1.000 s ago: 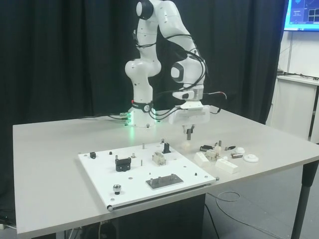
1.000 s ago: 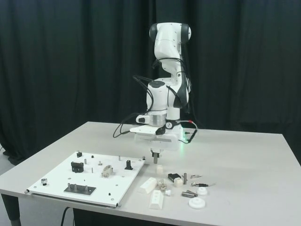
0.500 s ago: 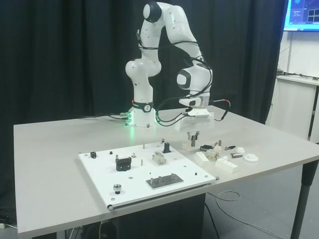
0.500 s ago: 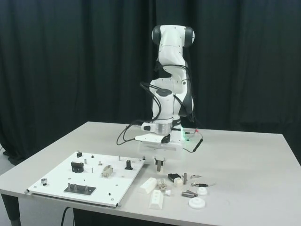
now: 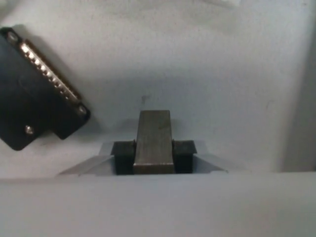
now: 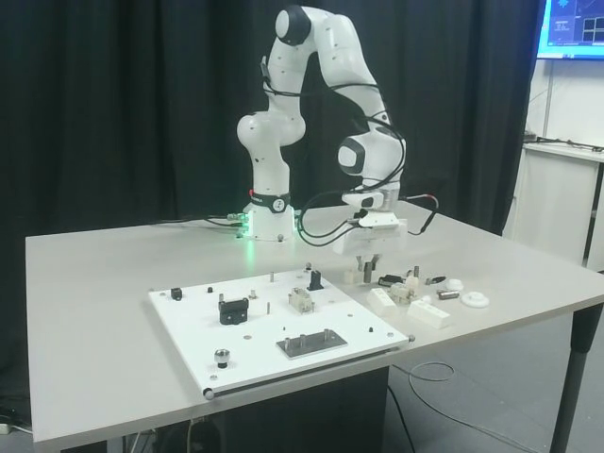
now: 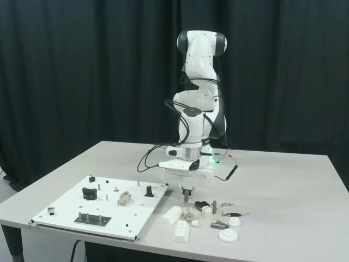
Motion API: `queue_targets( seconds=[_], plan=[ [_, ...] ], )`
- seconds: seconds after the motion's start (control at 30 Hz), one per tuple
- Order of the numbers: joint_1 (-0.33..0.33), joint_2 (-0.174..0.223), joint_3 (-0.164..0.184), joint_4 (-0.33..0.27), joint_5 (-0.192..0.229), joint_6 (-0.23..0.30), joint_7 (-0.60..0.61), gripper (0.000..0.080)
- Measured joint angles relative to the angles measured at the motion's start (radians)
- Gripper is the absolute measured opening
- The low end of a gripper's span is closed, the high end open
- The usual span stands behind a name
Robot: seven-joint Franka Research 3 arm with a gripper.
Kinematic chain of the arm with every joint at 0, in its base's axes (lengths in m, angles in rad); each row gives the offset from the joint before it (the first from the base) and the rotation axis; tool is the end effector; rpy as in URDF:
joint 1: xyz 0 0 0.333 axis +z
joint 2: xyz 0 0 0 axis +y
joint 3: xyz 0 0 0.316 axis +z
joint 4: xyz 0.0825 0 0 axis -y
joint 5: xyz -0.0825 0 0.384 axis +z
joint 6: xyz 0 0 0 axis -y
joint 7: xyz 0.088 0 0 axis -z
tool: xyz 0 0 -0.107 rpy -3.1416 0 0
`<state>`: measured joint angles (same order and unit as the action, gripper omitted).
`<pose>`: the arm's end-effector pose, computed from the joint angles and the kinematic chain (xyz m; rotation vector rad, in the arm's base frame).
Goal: Place square peg 4.
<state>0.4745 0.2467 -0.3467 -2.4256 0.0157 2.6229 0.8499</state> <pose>0.4857 0.0565 0.2102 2.8584 -1.0884 0.0081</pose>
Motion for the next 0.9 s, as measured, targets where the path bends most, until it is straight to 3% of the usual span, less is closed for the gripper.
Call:
queue_targets(
  seconds=[0.27,0.3,0.53,0.57,0.73,0.77,0.9],
  plan=[
    [-0.010,0.010,0.015,0.005,0.027,-0.001,-0.001,0.0154],
    [-0.011,0.010,0.017,0.006,0.027,-0.001,-0.001,0.0220],
    [-0.013,0.011,0.019,0.009,0.027,-0.003,-0.026,0.0220],
    [-0.013,0.011,0.019,0.009,0.027,-0.003,-0.028,0.0642],
    [-0.014,0.011,0.019,0.013,0.027,-0.011,-0.028,0.0642],
    [-0.014,0.011,0.019,0.014,0.027,-0.015,-0.028,0.0771],
    [-0.016,0.011,0.019,0.023,0.027,-0.032,-0.028,0.0771]
  ],
)
